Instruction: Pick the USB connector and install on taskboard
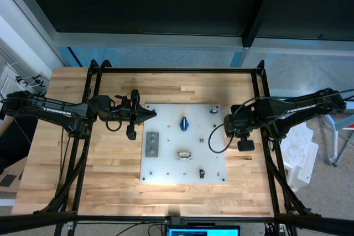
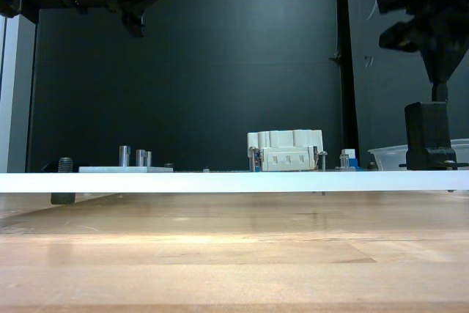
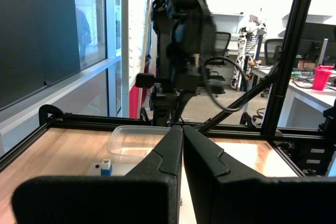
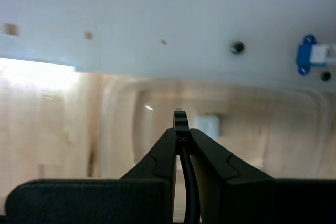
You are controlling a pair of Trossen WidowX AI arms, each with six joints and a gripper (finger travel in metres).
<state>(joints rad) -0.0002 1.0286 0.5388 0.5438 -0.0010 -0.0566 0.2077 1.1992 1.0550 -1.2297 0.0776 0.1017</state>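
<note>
The wooden tabletop (image 1: pixel 110 181) fills the middle of the high view, with a black frame (image 1: pixel 177 71) running along its far and side edges. We see the left arm (image 1: pixel 50 109) stretched level from the left of that view, high above the table. The right arm (image 1: pixel 293 109) reaches in from the right with its wrist bent downward.

The taskboard (image 1: pixel 166 167) lies flat at the centre. In the low view its white plate sits slightly raised off the wood, and bare wood lies open on its near and left sides. A clear plastic tray (image 3: pixel 119 135) sits just beyond the board's right edge, under the right arm.

The left gripper (image 1: pixel 153 114) hangs well above the board's upper-left corner, pointing right, its fingers pressed together on nothing. The right gripper (image 2: pixel 438 97) points straight down at the right of the low view, over the tray and just off the board's right edge. It pinches the USB connector (image 2: pixel 429 137), a black block, by its thin black cable (image 4: pixel 188 187). We cannot tell whether the block touches the tray.

On the board stand a grey metal block (image 1: pixel 151 143) at left and a D-shaped socket (image 1: pixel 185 156) in the middle. A blue part (image 1: pixel 183 124) sits above the socket in the high view, and a small black part (image 1: pixel 202 173) sits near the board's lower edge.
</note>
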